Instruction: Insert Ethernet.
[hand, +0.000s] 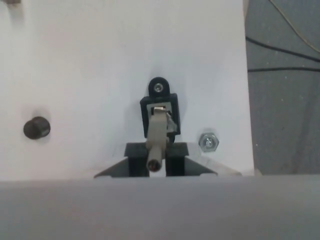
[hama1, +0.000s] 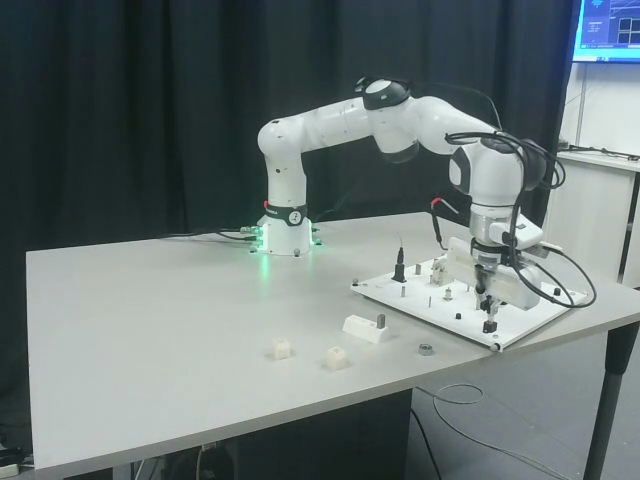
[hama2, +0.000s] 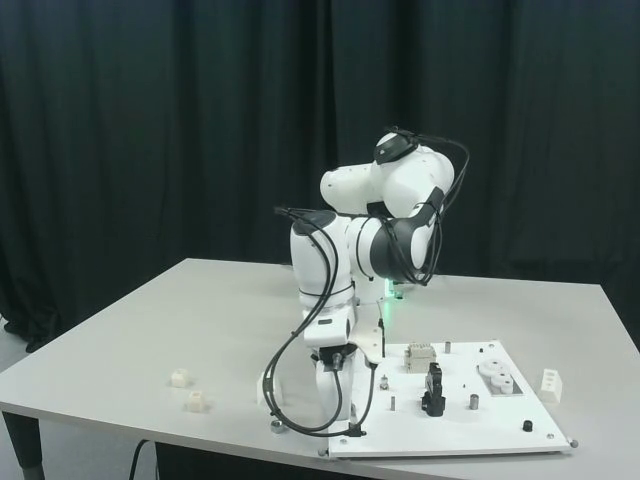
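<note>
My two-fingered black gripper (hand: 156, 156) is clamped on the pale plastic Ethernet plug (hand: 156, 131) (tip at the black socket (hand: 160, 106)), so I'd press straight, without tilting.

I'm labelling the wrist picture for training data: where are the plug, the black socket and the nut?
plug (hand: 156, 134): wrist view, middle of its body.
socket (hand: 160, 102): wrist view, its black frame.
nut (hand: 208, 142): wrist view, its centre.

The task board (hama1: 520, 318) lay on the table (hama1: 150, 320) at the corner farthest from the arm's base (hama1: 284, 236). The Ethernet plug (hand: 156, 131) sat in its socket (hand: 160, 107) on the board, the gripper (hand: 156, 162) directly above. Two small blocks (hama1: 282, 348) stood on the table beside the board.
</note>
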